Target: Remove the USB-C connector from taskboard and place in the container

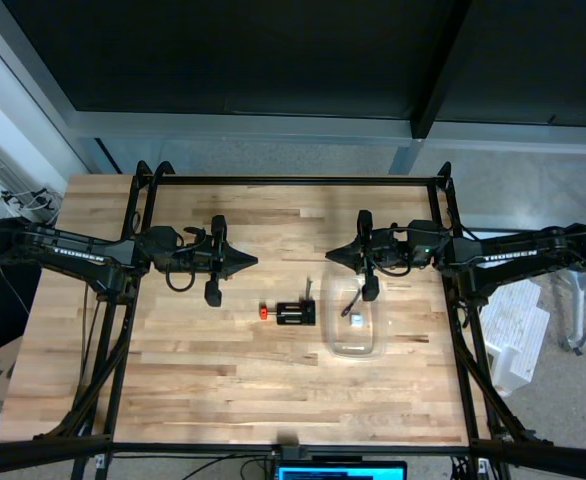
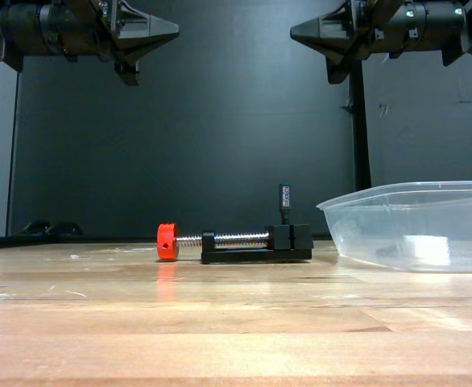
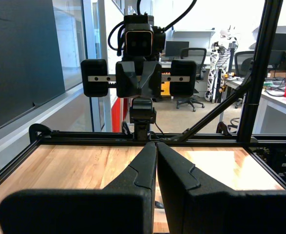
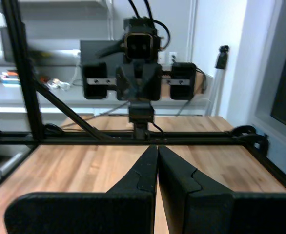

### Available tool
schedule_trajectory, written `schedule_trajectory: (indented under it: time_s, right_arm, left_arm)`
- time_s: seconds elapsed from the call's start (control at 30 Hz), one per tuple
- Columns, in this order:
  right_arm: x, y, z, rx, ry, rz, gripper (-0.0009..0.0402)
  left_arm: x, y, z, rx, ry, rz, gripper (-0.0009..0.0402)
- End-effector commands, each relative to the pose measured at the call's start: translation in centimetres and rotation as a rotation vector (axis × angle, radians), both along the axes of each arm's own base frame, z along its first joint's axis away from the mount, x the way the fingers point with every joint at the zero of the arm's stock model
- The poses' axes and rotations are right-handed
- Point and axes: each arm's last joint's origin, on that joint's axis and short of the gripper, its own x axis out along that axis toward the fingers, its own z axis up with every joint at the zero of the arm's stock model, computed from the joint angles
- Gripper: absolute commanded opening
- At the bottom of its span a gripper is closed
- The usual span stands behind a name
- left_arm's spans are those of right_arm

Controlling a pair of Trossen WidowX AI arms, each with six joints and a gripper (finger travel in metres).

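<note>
The taskboard (image 1: pixel 293 314) is a small black clamp block with an orange-red knob (image 2: pixel 167 241), lying mid-table. The USB-C connector (image 2: pixel 284 201), a thin dark stick, stands upright out of the block's right end (image 1: pixel 308 291). Just right of the block sits the container (image 1: pixel 355 351), a clear shallow tray (image 2: pixel 381 219). My left gripper (image 1: pixel 253 262) hovers high over the table, left of and beyond the taskboard, shut and holding nothing (image 3: pixel 156 146). My right gripper (image 1: pixel 329 256) faces it from the right, equally high, shut and holding nothing (image 4: pixel 157 148).
A small white cube-like piece (image 1: pixel 357 319) lies inside the tray (image 2: pixel 428 250). A black frame rail (image 1: pixel 293 181) runs along the table's far edge, with frame legs down both sides. Bare wood spreads in front of the taskboard.
</note>
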Motion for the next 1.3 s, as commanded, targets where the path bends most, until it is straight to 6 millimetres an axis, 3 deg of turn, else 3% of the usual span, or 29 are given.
schedule_trajectory:
  time_s: [0.03, 0.43, 1.3]
  right_arm:
    - [0.01, 0.01, -0.05, 0.001, 0.003, 0.000, 0.0000]
    - [0.02, -0.25, 0.09, 0.075, -0.001, -0.010, 0.0000]
    - [0.06, -0.23, 0.23, 0.033, -0.004, -0.007, 0.0000]
  left_arm:
    - [0.00, 0.00, 0.01, 0.000, 0.000, 0.000, 0.0000]
    - [0.00, 0.00, 0.01, 0.000, 0.000, 0.000, 0.0000]
    - [0.00, 0.00, 0.02, 0.000, -0.001, 0.000, 0.0000]
